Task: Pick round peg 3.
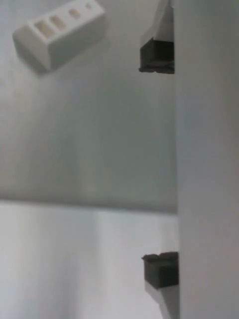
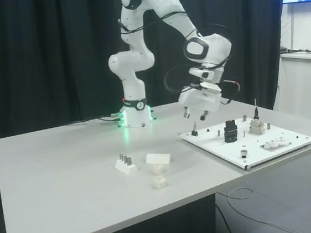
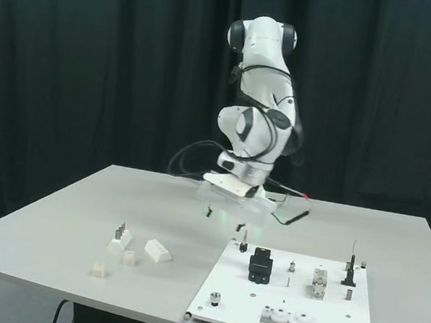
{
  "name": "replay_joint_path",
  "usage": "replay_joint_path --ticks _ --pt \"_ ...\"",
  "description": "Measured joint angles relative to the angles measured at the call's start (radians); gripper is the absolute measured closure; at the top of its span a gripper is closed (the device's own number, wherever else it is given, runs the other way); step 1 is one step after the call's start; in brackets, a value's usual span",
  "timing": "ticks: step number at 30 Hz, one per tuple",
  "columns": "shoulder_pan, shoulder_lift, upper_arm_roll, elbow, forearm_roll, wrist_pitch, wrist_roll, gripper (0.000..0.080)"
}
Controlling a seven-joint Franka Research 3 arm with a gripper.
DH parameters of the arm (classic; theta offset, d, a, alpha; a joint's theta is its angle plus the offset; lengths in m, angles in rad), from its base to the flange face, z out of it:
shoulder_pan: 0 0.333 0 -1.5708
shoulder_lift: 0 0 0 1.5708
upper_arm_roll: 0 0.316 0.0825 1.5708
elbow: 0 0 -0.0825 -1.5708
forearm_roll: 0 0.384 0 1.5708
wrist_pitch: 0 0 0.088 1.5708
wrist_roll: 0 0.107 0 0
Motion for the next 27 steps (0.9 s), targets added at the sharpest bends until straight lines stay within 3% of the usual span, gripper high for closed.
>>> replay_joint_path --ticks 10,16,27 --pt "-0.117 -0.019 -0.002 -0.017 -0.047 0.004 -0.112 0.0003" --pt "-0.178 -0.019 -0.010 -0.020 -0.054 0.030 -0.194 0.0003" --pt "-0.259 -0.018 -0.079 -0.037 -0.045 0.142 -0.319 0.0003"
